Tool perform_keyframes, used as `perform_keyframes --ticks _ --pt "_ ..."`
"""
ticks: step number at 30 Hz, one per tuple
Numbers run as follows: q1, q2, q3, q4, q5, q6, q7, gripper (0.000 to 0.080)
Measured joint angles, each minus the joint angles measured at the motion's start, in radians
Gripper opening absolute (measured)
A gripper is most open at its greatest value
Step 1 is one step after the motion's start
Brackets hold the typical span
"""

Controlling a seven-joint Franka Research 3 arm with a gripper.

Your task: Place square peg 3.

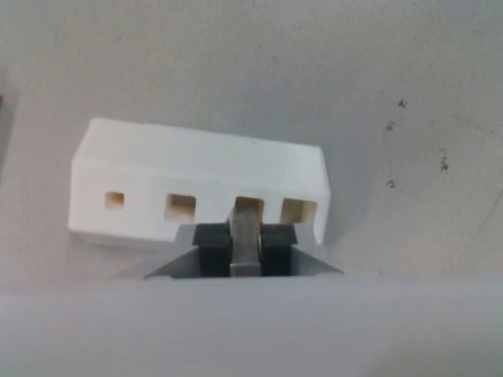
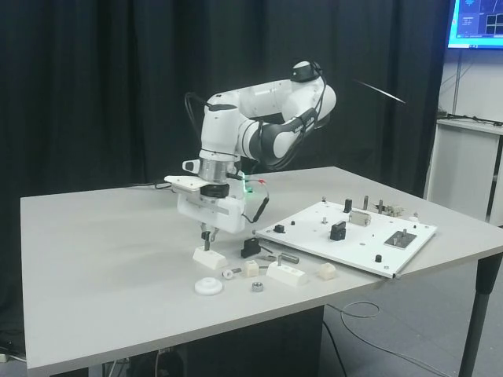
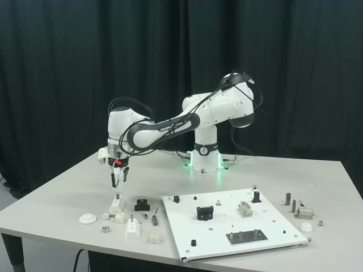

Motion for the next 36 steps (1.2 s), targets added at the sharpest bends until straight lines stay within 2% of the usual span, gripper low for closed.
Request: perform_keyframes --ticks 17,24,25,31,32,33,34,36 --pt "-0.013 0.001 0.028 -0.003 0.009 0.008 0.000 0.0076" --pt "-0.018 0.005 0.040 -0.003 0.019 0.028 -0.001 0.0076" --pt "-0.018 0.005 0.041 -0.003 0.019 0.032 -0.003 0.0113" --pt "-0.017 0.005 0.040 -0.002 0.015 0.043 -0.030 0.0113" --pt "-0.016 0.005 0.039 -0.001 0.013 0.043 -0.031 0.0391" --pt "-0.014 0.005 0.036 0.000 0.011 0.043 -0.031 0.0391" --pt "-0.013 0.005 0.032 0.001 0.009 0.043 -0.031 0.0666" --pt "-0.009 0.005 0.025 0.004 0.003 0.043 -0.031 0.0666"
